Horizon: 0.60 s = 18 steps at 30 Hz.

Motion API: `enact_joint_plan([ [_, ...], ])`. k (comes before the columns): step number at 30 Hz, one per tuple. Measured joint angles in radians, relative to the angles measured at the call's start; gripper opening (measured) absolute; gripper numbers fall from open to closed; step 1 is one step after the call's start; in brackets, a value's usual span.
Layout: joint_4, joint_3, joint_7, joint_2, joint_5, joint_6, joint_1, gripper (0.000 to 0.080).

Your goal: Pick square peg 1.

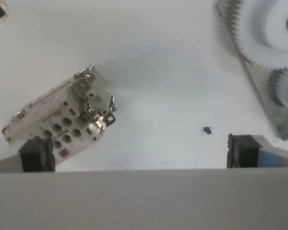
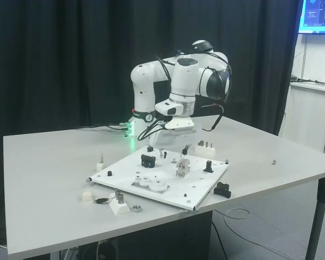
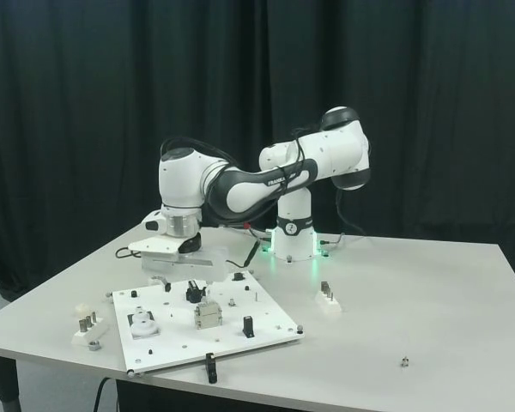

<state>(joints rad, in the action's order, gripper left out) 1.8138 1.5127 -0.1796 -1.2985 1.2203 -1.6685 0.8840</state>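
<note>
Looking down past the fingertips, the hand was released, fingers spread wide with nothing but bare white board between them. It hung above the board's back part, not touching anything. One fingertip sat right over the end of a grey connector block, which lay tilted. The toothed gears on their metal plate were off beyond the other fingertip, and a tiny black screw sat near that fingertip.

As for square peg 1, I honestly couldn't tell which one it was. Upright pegs stood in two small white holders on the desk, one just off the board's side edge, another off the opposite edge. Both had open desk around them.
</note>
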Motion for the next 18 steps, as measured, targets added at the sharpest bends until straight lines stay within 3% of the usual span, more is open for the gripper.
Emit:
enact_joint_plan([
  [18,-0.026,0.028,0.014,0.003,-0.009,0.033,0.0,0.08],
])
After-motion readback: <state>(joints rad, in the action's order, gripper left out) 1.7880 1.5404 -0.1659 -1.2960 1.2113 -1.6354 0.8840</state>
